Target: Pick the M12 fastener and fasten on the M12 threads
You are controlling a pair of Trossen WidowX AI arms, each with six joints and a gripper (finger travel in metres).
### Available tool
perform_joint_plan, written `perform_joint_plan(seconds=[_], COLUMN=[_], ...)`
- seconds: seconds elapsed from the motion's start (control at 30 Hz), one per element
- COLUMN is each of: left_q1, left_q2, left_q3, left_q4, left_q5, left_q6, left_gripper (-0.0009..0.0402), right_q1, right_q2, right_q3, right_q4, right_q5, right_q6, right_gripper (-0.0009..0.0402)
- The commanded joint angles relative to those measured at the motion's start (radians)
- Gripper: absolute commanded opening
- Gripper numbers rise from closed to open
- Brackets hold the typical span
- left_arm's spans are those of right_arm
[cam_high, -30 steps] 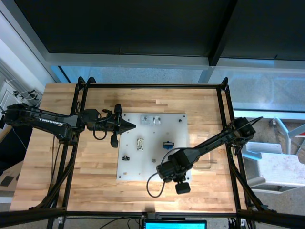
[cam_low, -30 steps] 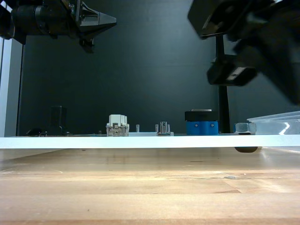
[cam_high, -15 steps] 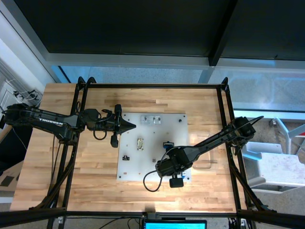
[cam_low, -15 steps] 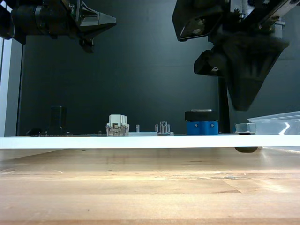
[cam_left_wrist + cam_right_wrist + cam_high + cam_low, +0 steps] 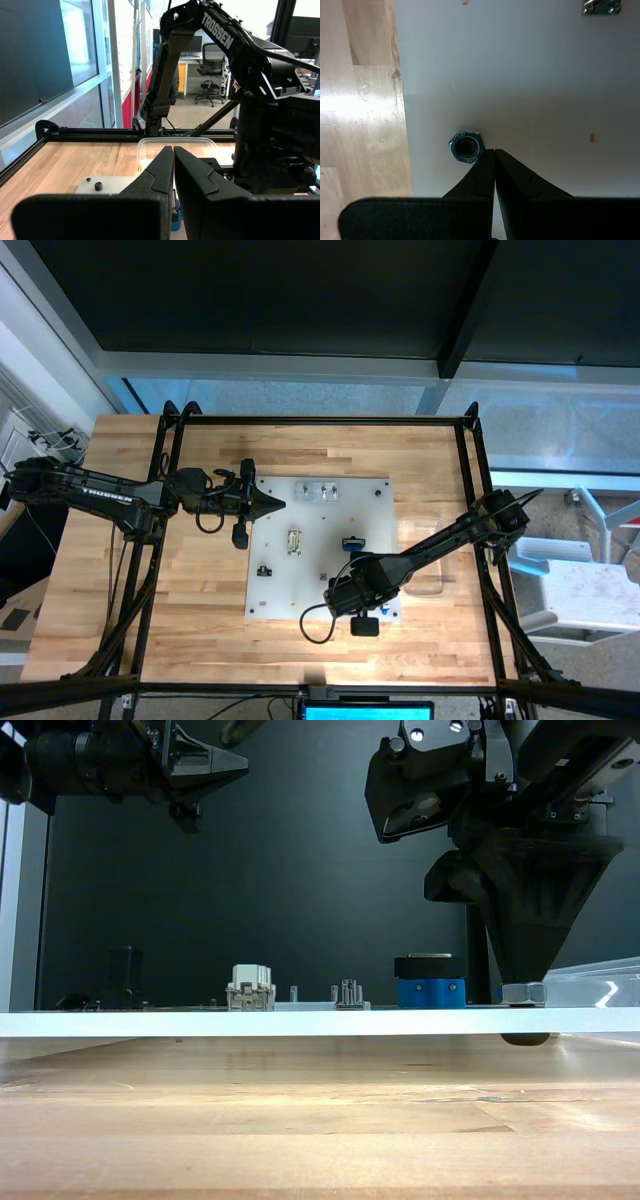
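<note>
Our right gripper (image 5: 494, 151) has its fingers pressed together on nothing, right beside the little silver nut (image 5: 466, 146), which lies flat, hole up, on the white board (image 5: 545, 75) toward its edge, while our left gripper (image 5: 278, 505), fingers together too, hangs far off.

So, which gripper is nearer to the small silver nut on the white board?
Right. The right gripper, shut, has its tips just beside the nut; the left gripper, also shut, hangs high over the board's far left corner.
</note>
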Motion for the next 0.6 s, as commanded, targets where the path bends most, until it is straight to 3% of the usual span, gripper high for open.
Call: perform_joint_plan(seconds=[0.03, 0.1, 0.43, 0.47, 0.6], left_q1=[0.000, 0.000, 0.000, 0.000, 0.000], left_q2=[0.000, 0.000, 0.000, 0.000, 0.000], left_q3=[0.000, 0.000, 0.000, 0.000, 0.000], left_q4=[0.000, 0.000, 0.000, 0.001, 0.000], left_q5=[0.000, 0.000, 0.000, 0.000, 0.000], left_q6=[0.000, 0.000, 0.000, 0.000, 0.000], left_gripper=[0.0000, 0.0000, 0.0000, 0.0000, 0.0000], right_q1=[0.000, 0.000, -0.002, -0.002, -0.002], right_q2=[-0.007, -0.013, -0.023, -0.024, -0.031], right_q3=[0.001, 0.001, 0.000, 0.000, 0.000], right_q4=[0.000, -0.002, -0.011, -0.011, -0.020], right_q5=[-0.145, -0.225, -0.214, -0.198, -0.073], right_q6=[-0.014, -0.034, -0.036, -0.036, -0.026], right_gripper=[0.0000, 0.0000, 0.0000, 0.0000, 0.0000])
